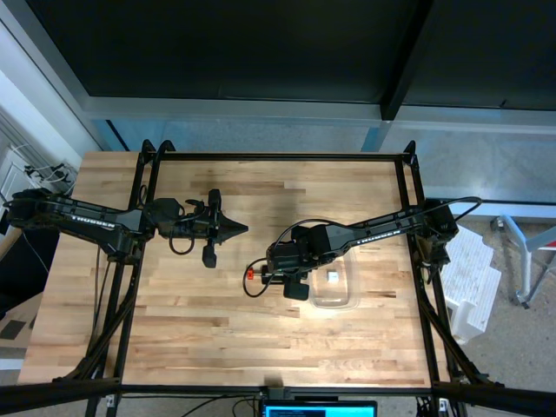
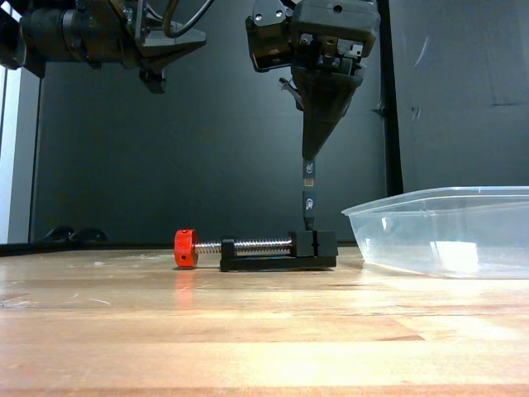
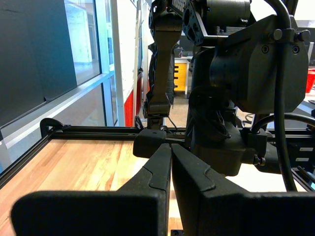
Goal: Pick the USB-C connector and install on taskboard
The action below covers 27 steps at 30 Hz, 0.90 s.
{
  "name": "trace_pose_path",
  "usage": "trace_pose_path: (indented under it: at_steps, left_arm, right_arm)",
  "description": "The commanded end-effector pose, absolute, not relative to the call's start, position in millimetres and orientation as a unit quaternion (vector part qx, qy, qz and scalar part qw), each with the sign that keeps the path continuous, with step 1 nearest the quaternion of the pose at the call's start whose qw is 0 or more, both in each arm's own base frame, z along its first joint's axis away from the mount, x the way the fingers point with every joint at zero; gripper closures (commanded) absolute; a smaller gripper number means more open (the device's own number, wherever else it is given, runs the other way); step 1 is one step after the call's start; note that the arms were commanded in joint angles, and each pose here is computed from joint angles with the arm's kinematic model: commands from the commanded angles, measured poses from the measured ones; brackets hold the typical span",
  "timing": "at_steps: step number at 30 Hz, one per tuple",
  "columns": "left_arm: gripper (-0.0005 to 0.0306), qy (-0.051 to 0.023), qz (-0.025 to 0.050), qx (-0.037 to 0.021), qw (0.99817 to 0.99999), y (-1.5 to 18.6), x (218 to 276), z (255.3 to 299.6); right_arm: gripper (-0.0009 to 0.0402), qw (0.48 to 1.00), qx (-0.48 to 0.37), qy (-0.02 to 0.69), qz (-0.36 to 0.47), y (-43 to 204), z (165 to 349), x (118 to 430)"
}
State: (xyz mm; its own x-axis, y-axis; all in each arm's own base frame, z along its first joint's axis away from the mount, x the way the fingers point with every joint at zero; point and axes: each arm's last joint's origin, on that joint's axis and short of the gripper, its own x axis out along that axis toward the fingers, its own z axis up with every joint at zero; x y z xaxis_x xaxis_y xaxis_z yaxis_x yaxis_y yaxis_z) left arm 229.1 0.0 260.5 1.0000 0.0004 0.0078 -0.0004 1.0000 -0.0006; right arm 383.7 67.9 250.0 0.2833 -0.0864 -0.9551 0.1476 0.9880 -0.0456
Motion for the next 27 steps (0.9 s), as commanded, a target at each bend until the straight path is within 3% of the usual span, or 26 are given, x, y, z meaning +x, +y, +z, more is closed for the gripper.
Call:
trace_pose_path:
  at_steps: [1, 27]
  left_arm:
    - [0.0300, -0.0039, 0.0004, -0.0003, 0.99999, 0.1, 229.2, 260.5]
    - [0.0300, -0.0039, 0.0002, -0.0003, 0.99999, 0.0, 229.2, 260.5]
  right_arm:
    - [0.0394, 0.801, 0.025, 0.594, -0.073, 68.4, 249.5, 383.5]
    - [0.0394, 0.801, 0.024, 0.594, -0.072, 69.9, 246.8, 385.2]
